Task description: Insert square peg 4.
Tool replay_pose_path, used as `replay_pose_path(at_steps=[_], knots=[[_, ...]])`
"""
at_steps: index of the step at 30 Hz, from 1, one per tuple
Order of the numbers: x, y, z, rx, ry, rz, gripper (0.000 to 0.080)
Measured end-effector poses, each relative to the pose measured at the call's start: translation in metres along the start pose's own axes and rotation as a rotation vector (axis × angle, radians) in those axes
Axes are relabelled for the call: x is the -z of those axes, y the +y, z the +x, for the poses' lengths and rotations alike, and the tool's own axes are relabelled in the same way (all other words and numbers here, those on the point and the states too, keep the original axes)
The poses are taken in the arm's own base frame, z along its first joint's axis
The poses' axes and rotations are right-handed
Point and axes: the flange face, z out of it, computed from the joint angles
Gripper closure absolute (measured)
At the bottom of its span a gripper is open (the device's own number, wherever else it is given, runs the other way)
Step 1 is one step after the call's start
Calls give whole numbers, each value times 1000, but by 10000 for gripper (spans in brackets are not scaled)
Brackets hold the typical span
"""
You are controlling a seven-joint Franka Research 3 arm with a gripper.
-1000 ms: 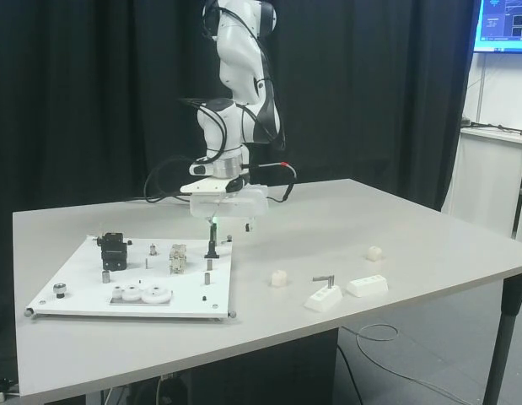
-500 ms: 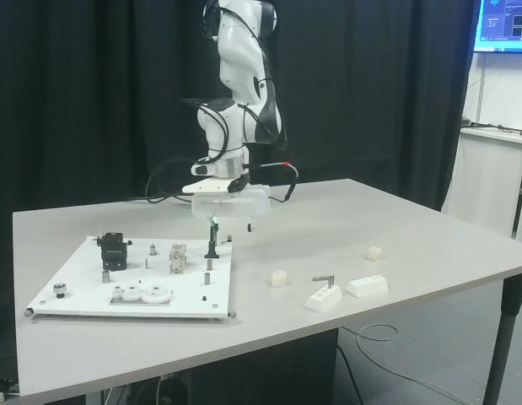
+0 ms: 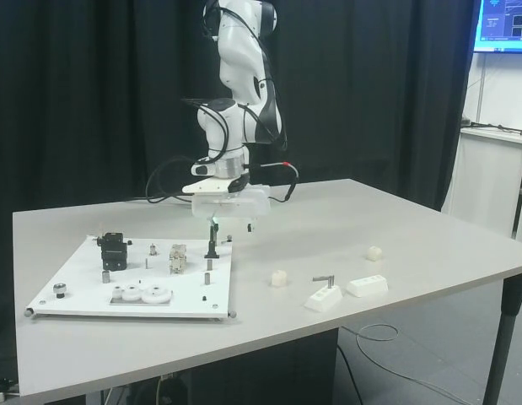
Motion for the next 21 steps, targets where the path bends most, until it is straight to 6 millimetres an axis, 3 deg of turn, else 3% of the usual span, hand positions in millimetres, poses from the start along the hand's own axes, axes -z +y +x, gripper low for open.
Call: replay_pose_path(at_steps=[21], knots=[[-2, 3, -1, 13, -15, -16, 3]])
